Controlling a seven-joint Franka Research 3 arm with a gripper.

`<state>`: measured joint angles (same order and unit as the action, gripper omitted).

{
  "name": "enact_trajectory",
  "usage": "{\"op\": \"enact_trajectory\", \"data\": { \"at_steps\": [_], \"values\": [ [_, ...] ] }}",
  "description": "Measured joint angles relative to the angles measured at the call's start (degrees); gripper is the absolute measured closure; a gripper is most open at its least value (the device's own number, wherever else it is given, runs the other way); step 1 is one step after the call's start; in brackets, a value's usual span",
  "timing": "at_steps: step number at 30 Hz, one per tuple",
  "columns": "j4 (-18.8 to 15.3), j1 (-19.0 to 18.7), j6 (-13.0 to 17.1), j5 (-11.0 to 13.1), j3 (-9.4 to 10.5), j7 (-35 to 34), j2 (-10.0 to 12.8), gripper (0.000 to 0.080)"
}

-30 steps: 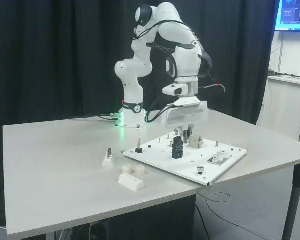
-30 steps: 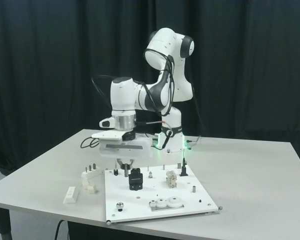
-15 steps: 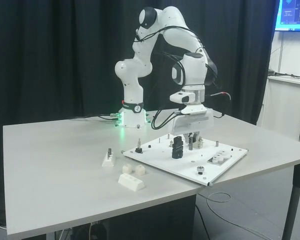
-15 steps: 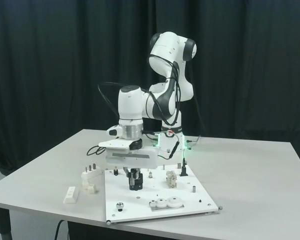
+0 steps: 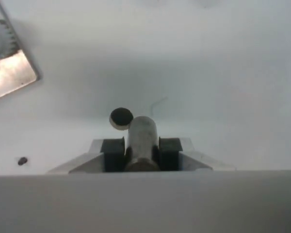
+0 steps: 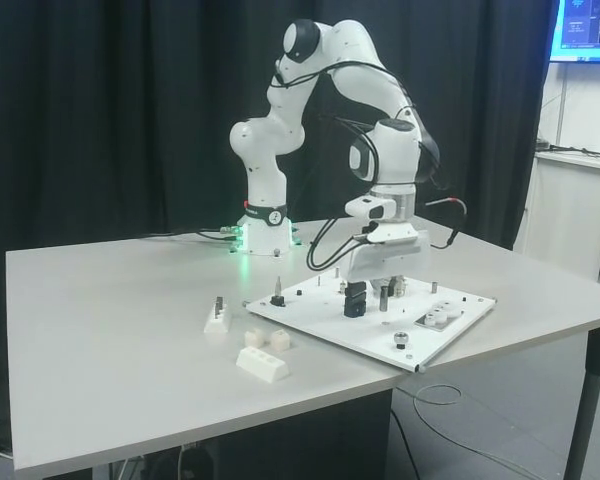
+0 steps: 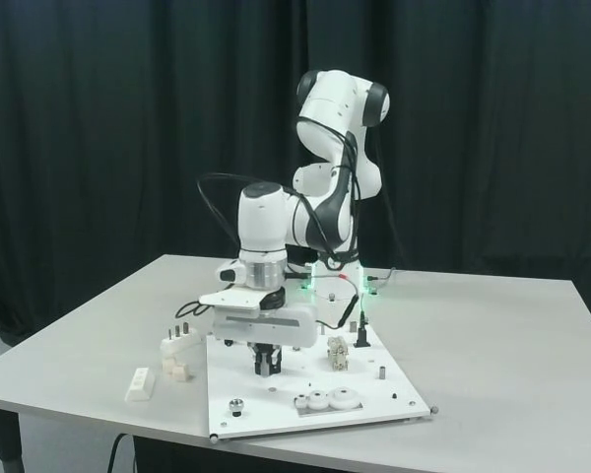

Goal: Insert round peg 4.

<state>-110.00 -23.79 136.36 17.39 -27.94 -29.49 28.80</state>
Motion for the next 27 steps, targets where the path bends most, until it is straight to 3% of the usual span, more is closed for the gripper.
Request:
{"op": "enact_trajectory", "data": {
  "at_steps": [14, 27],
  "values": [
    [2.2, 0.3, -0.8, 0.0, 1.15, -0.9, 3.2, 0.0659],
    [3.2, 0.6, -3.0, 0.0, 1.45, -1.3, 3.7, 0.0659]
  ]
}}
